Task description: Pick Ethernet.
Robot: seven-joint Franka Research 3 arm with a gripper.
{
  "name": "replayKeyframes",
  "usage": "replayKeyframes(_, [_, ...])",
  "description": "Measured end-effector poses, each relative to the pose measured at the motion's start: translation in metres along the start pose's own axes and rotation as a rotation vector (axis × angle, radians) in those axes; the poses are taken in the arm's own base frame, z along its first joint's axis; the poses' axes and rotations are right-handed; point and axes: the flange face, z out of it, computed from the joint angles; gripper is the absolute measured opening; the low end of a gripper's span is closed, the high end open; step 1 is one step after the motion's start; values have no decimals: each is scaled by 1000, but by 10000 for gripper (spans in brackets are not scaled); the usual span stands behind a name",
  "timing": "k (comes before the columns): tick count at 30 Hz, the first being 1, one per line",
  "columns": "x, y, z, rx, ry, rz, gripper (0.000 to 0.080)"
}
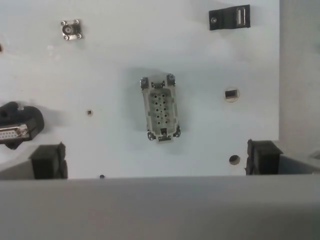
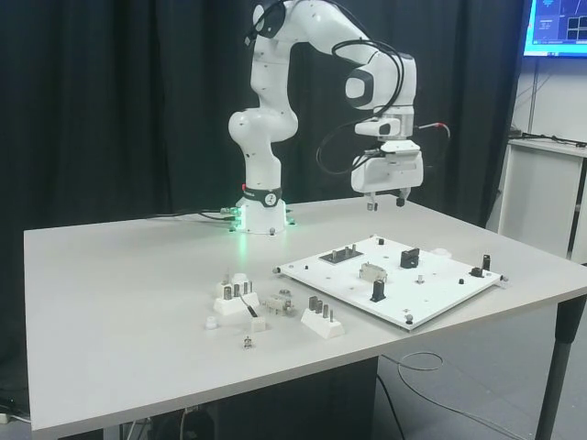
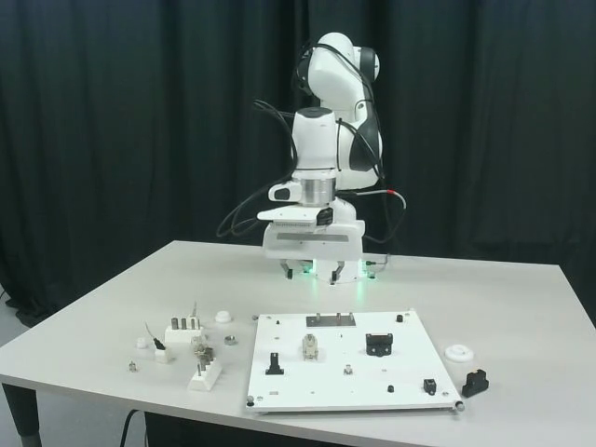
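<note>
My gripper [image 1: 155, 160] hangs open, high above the white board [image 2: 440, 289], with nothing between its black fingertips [image 1: 47, 160]. Directly under it in the wrist view sits a grey multi-pin connector [image 1: 160, 110], also seen in the second room view [image 3: 311, 346]. A small recessed socket [image 1: 231, 93] lies beside it. I cannot tell which part is the Ethernet one. From the room cameras the gripper [image 2: 386, 203] [image 3: 324, 275] floats over the board's far side.
The board [image 1: 120, 60] also carries a black D-sub connector [image 1: 20, 129], a black bracket [image 1: 229, 18] and a small metal connector [image 1: 70, 30]. White holders with plugs [image 2: 237, 291] [image 2: 323, 319] stand on the grey table [image 2: 110, 275]. Beside the board lie a white disc [image 3: 457, 352] and a black piece [image 3: 476, 381].
</note>
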Motion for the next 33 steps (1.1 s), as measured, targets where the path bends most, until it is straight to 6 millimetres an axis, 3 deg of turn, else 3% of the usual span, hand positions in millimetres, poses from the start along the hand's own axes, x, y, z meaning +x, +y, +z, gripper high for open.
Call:
replayKeyframes(20, [16,15,-3,-2,11,-21,800])
replayKeyframes(33, [37,42,-4,-14,20,-17,800])
